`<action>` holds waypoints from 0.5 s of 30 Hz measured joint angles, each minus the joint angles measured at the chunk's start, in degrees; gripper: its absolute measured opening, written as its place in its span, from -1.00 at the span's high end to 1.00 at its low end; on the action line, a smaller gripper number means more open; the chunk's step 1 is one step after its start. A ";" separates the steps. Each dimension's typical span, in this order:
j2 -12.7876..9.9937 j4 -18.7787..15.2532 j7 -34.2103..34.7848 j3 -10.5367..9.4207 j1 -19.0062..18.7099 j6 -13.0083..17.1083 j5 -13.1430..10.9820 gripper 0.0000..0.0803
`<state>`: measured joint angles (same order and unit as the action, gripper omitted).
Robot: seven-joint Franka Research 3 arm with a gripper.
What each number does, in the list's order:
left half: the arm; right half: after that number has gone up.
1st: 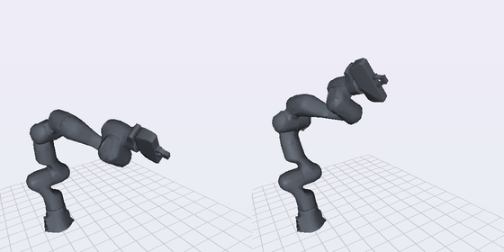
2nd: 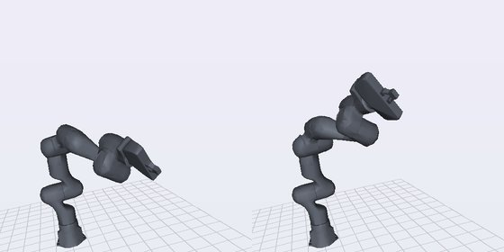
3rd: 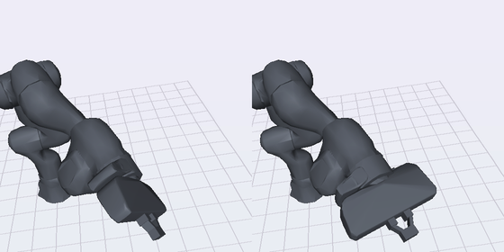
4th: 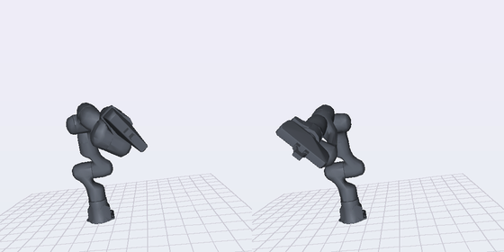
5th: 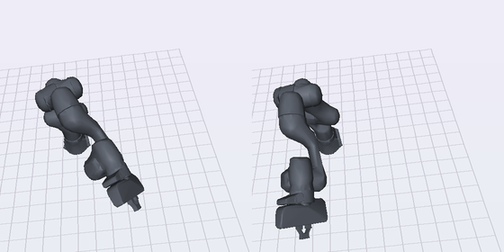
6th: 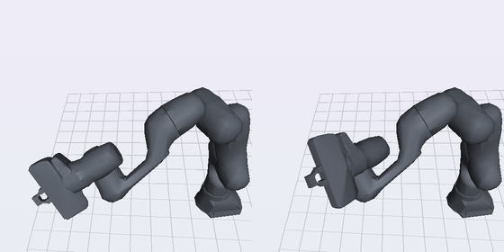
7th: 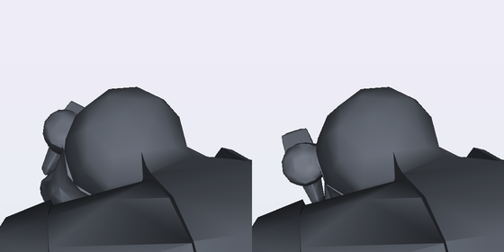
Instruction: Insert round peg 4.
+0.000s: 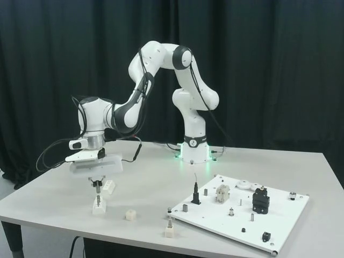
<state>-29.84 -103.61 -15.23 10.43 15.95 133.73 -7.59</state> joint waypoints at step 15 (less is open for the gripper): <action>0.92 0.01 0.00 0.39 -0.01 -0.34 0.03 0.62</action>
<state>-28.92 -103.59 -15.23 10.83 15.95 133.39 -7.56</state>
